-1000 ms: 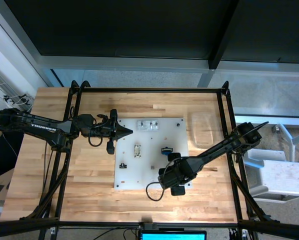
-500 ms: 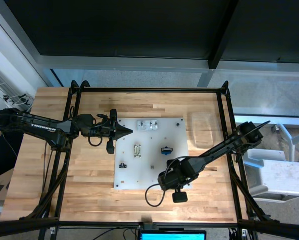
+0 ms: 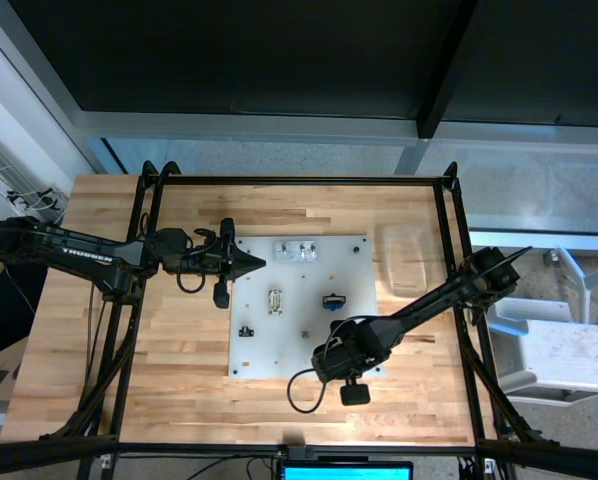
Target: Unfasten the M12 fastener and place in the container
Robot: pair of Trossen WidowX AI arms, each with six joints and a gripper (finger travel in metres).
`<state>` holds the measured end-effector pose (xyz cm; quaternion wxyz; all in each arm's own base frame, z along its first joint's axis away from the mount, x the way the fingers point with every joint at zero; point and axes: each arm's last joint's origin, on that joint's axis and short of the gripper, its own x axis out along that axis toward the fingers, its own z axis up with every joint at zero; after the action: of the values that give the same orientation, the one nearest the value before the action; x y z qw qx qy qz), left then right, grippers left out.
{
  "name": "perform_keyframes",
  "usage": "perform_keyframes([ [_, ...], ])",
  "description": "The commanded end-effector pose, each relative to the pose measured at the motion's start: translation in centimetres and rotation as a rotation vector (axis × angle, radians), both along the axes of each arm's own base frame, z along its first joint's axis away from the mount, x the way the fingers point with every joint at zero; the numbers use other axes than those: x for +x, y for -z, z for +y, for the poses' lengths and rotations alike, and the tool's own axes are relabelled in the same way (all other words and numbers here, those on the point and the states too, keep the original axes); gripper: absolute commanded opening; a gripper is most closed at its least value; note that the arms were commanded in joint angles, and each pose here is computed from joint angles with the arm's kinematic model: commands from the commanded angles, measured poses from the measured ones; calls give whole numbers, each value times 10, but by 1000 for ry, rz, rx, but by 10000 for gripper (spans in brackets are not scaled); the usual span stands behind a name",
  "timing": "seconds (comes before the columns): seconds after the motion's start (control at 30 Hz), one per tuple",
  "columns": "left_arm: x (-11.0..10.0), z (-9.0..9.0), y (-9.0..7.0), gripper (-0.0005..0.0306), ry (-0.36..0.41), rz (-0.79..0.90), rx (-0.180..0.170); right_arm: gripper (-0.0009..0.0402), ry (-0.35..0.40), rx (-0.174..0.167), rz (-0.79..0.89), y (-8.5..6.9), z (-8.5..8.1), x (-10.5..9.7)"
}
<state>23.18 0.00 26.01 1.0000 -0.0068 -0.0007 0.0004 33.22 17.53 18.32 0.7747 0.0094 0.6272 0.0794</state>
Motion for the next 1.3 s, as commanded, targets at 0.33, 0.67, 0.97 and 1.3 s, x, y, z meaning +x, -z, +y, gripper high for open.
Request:
perform_keyframes([
  [0.33,0,0,0,0,0,0,0,0,9,-43,11,1,-2,-2],
  [0.67,0,0,0,0,0,0,0,0,102,-224,-15,-5,-11,-6],
  [0.97,0,0,0,0,0,-1,0,0,101,-169,-3,-11,-10,-9],
  [1.3,0,0,0,0,0,0,0,0,36,40,25,-20,-3,-10],
])
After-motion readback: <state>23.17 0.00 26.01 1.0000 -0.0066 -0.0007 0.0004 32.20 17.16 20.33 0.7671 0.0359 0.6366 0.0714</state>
